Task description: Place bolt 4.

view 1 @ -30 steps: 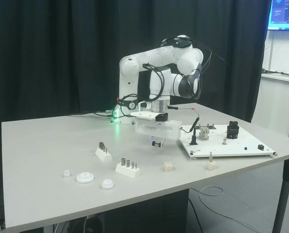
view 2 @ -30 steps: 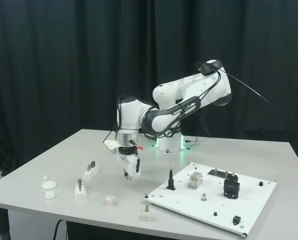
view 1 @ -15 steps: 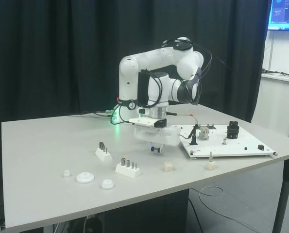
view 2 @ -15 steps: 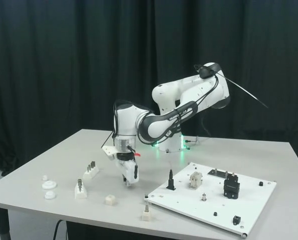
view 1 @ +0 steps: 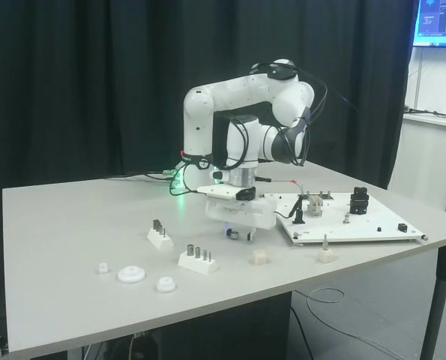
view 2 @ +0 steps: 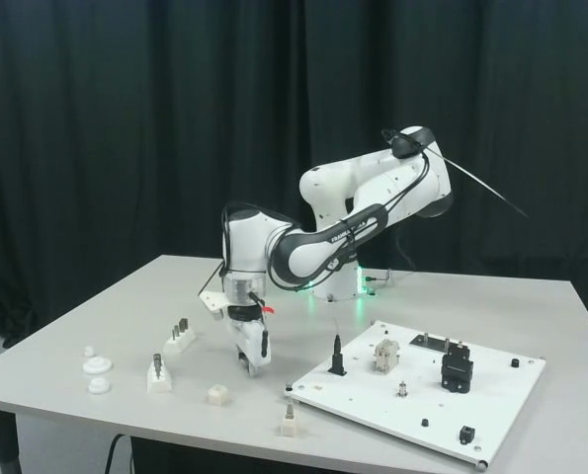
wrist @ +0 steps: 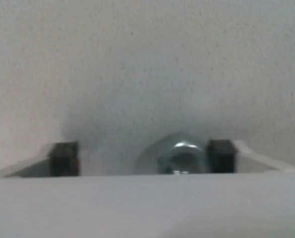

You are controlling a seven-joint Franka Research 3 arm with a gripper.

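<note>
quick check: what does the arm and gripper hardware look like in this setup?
White Franka arm of rounded link shells with black joint bands, black lettering along the forearm. Black cables loop off the upper joint and down past the wrist. Green light glows at the base. The gripper has white fingers tipped with black pads.

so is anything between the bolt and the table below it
Nothing visible. In the wrist view only grey table lies beyond the bolt at the tool. The white block and the pin holder stand off to the sides.
</note>
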